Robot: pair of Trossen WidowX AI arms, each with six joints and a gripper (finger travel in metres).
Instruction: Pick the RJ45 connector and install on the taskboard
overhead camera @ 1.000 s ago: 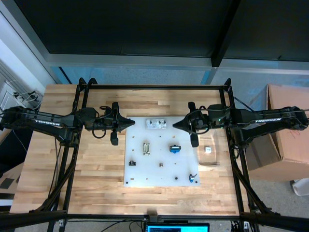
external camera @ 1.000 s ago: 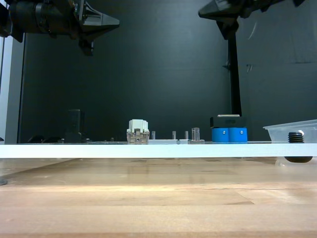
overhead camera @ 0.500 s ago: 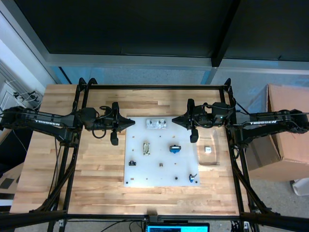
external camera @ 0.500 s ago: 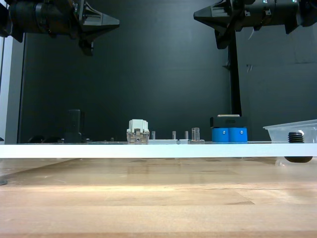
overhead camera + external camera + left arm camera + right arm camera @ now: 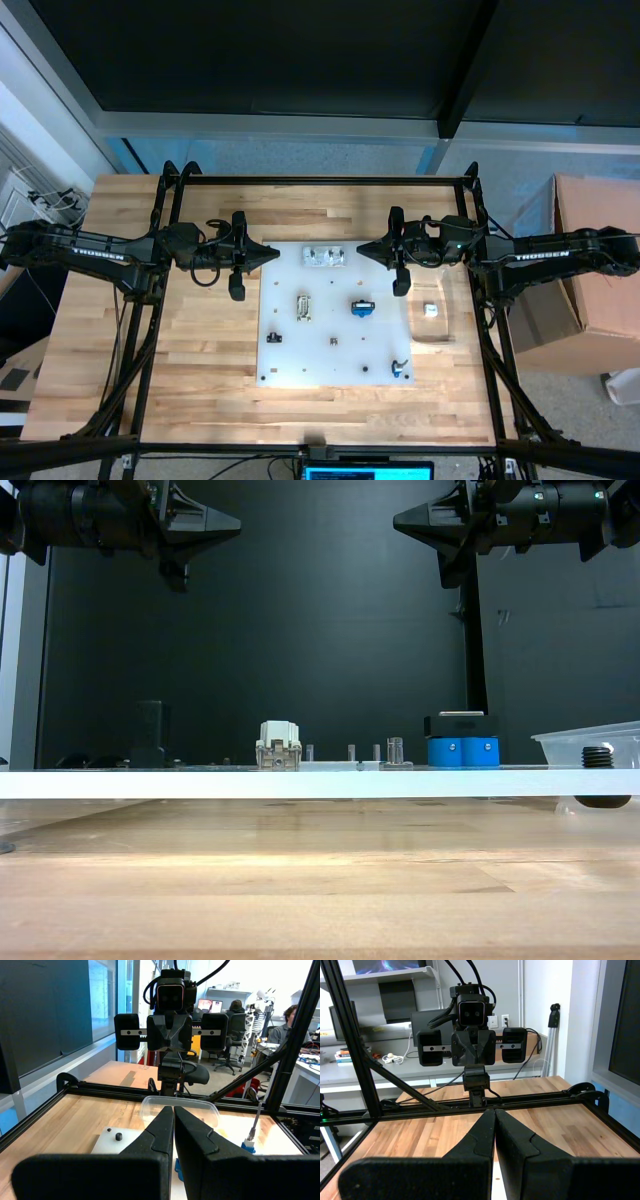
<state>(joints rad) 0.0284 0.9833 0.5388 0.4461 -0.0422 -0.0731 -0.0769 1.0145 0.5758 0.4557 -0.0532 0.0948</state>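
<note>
On the white board (image 5: 300, 350), a dark grey piece covers the blue jack (image 5: 404, 371) at the near right corner. In the left wrist view the connector (image 5: 248, 1136) stands in that blue jack (image 5: 246, 1147), its grey cable rising from it. The white block (image 5: 431, 310) in the clear tray (image 5: 443, 335) looks bare. My left gripper (image 5: 275, 256) hangs high over the board's far left edge, shut and holding nothing (image 5: 173, 1110). My right gripper (image 5: 362, 251) hovers high over the board's far right part, also shut with nothing between its fingers (image 5: 495, 1112).
Other parts sit on the board: a blue block (image 5: 362, 308), a pale socket (image 5: 303, 307) and a clear piece (image 5: 324, 257) at the far edge. A black frame (image 5: 320, 181) rings the wooden table. A cardboard box (image 5: 590, 270) stands off the right side.
My right gripper has come down a little and levelled out at about the left gripper's height. The left arm and the connector have not moved.
</note>
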